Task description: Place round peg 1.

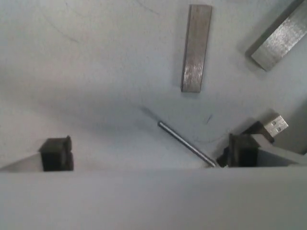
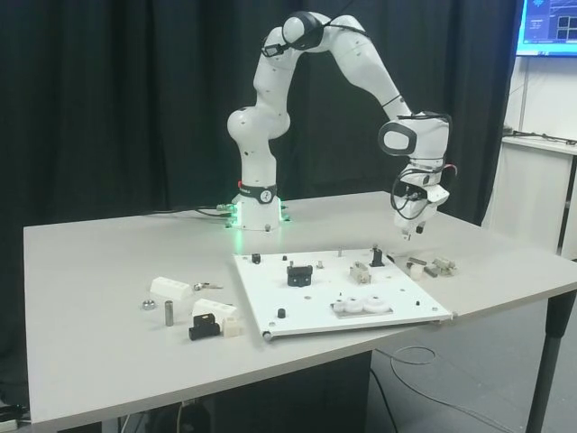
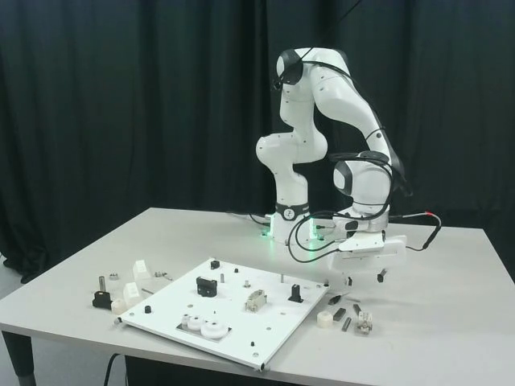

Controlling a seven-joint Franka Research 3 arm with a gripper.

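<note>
Metal, thin and rod-like, the round peg (image 1: 186, 143) lies flat on the grey surface (image 1: 96, 72) in your wrist view, one end running right up to the gripper's black fingertip (image 1: 240, 151) on that side (whether they actually touch you cannot tell). The other fingertip (image 1: 56, 154) sits well apart from it, so your gripper (image 1: 148, 155) is spread wide with nothing held between the pads. Near the peg, a flat metal bar (image 1: 196, 48) lies on the surface, a thicker metal block (image 1: 280, 40) rests further off at an angle, and a USB plug (image 1: 274, 125) pokes out just beside the fingertip nearest the peg.

From the first room view, you see the gripper (image 2: 413, 227) hanging low above the surface just past the far corner of the white board (image 2: 334, 293), with small parts (image 2: 431, 265) scattered nearby. The second room view shows the white arm (image 3: 322, 121) bent over, the gripper (image 3: 364, 277) above loose pieces (image 3: 346, 315) beside the board (image 3: 217, 310). More parts (image 3: 121, 293) lie on the opposite side of the board.
</note>
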